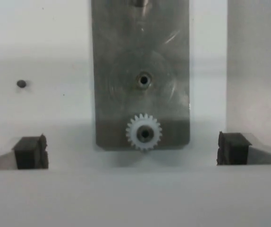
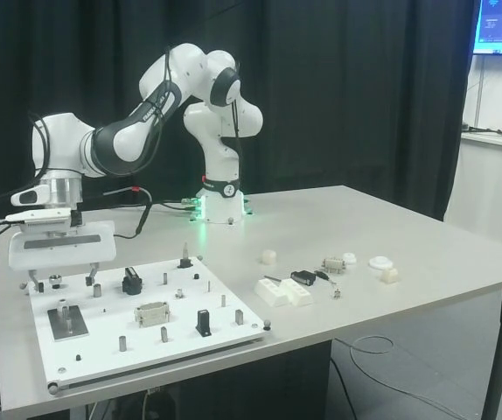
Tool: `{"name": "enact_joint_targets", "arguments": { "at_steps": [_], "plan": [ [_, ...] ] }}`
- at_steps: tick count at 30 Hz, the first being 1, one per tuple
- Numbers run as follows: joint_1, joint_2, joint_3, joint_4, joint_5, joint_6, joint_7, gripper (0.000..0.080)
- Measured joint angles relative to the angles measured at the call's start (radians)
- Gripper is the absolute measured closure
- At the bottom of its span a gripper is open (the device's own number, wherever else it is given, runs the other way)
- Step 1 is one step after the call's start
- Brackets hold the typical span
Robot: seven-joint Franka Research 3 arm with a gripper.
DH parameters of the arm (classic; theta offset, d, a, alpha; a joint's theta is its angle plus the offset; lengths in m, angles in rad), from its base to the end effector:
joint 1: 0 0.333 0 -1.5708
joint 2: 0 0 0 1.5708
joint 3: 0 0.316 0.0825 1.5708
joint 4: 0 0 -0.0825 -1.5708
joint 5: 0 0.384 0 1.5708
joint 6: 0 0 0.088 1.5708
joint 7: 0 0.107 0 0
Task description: Remove small gear.
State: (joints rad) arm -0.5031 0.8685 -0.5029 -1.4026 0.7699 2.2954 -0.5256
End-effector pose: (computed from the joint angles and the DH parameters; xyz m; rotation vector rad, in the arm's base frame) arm 0.4783 -0.5698 0.2393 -2.8182 1.1510 -0.4237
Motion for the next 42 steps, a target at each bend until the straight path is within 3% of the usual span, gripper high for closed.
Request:
{"name": "enact_joint_targets", "arguments": {
  "at_steps": [24,42],
  "plan": [
    [-0.001,0.059,0.002,0.047,0.045,0.001,0.0,0.0003],
    [-0.004,0.094,0.002,0.077,0.051,0.001,-0.013,0.0003]
  ]
}}
